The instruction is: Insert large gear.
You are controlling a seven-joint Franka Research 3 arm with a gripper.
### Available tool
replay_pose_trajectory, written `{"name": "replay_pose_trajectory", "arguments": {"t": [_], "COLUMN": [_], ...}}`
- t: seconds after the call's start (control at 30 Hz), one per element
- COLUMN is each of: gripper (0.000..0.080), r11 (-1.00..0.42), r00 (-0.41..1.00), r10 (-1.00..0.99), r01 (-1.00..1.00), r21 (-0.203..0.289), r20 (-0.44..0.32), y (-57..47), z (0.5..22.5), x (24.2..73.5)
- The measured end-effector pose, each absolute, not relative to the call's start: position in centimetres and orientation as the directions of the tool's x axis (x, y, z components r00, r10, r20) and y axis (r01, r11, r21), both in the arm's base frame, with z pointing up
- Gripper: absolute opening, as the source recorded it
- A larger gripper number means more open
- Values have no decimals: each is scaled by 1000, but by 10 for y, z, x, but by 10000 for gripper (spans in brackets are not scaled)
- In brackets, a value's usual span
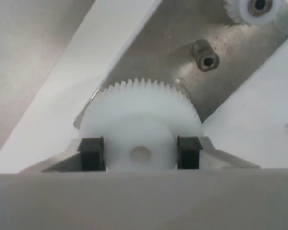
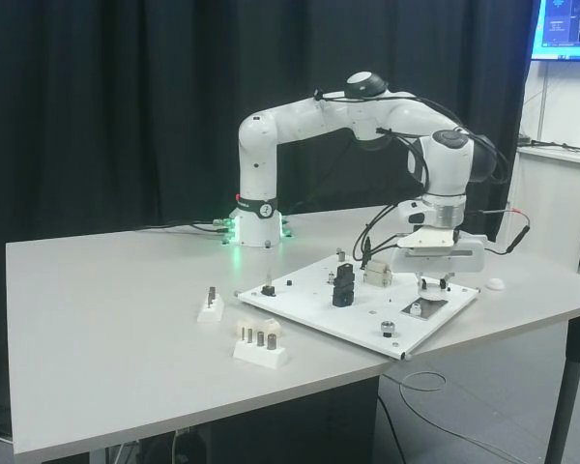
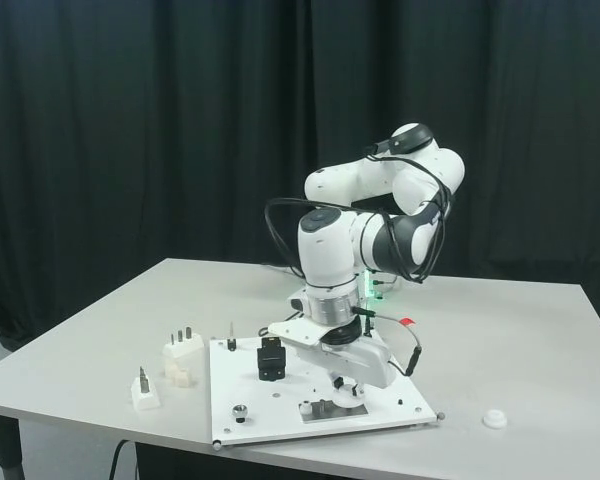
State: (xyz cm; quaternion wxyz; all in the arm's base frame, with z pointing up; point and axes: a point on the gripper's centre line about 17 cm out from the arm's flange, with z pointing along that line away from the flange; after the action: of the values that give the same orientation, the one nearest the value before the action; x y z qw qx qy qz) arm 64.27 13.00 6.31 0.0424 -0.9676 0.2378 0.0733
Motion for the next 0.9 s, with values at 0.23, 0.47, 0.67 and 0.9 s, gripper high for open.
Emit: {"name": "replay_pose_trajectory", "arguments": {"t": [0.23, 0.47, 0.67, 0.9], "gripper": [348, 629, 766, 794], "r11": [-884, -888, -891, -877], "r00": [877, 882, 887, 874], "r10": [-453, -448, -440, -470], "r01": [-466, -458, -450, -478], "r21": [-48, -46, -48, -46], "r20": [-159, -150, -141, -125], "y": [130, 131, 135, 146], "z": [63, 65, 69, 79], "x": [644, 647, 651, 659]}}
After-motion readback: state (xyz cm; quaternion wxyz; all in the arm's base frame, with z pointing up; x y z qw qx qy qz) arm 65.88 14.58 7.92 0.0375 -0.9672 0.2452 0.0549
